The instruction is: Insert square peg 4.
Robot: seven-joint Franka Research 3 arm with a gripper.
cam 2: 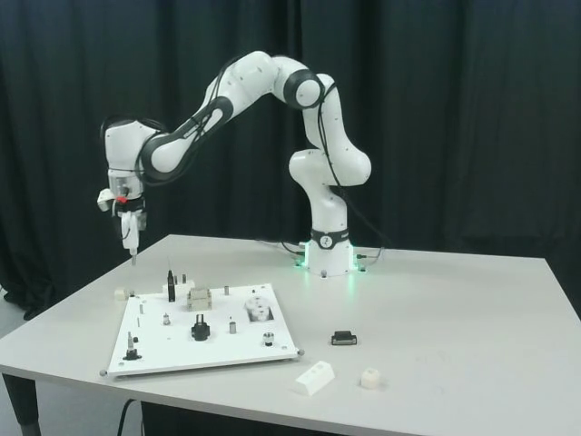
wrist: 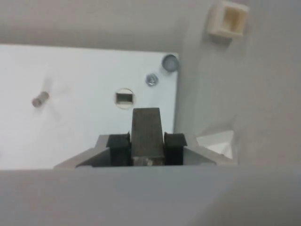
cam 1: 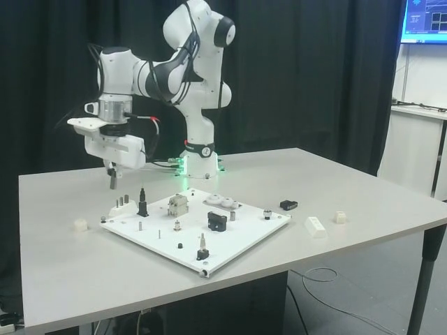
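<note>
My gripper (wrist: 147, 145) is shut on the square peg (wrist: 146, 134), a dark grey bar that hangs down between the black fingers (wrist: 118, 145). It hovers high above the far left corner of the white board (wrist: 80, 70). A square hole (wrist: 124, 97) in a round socket lies in the board just ahead of the peg's tip. In the first room view the gripper (cam 1: 112, 173) holds the peg (cam 1: 112, 181) above the board (cam 1: 237, 241). The second room view shows the gripper (cam 2: 131, 238) and peg (cam 2: 133, 252) well above the table.
A white hollow cube (wrist: 227, 20) sits on the grey table beside the board's corner (cam 1: 81, 225). Pins, plugs and fixtures stand on the board, such as a black post (cam 1: 142, 202). Right of the board lie a black connector (cam 1: 288, 204) and a white block (cam 1: 316, 226).
</note>
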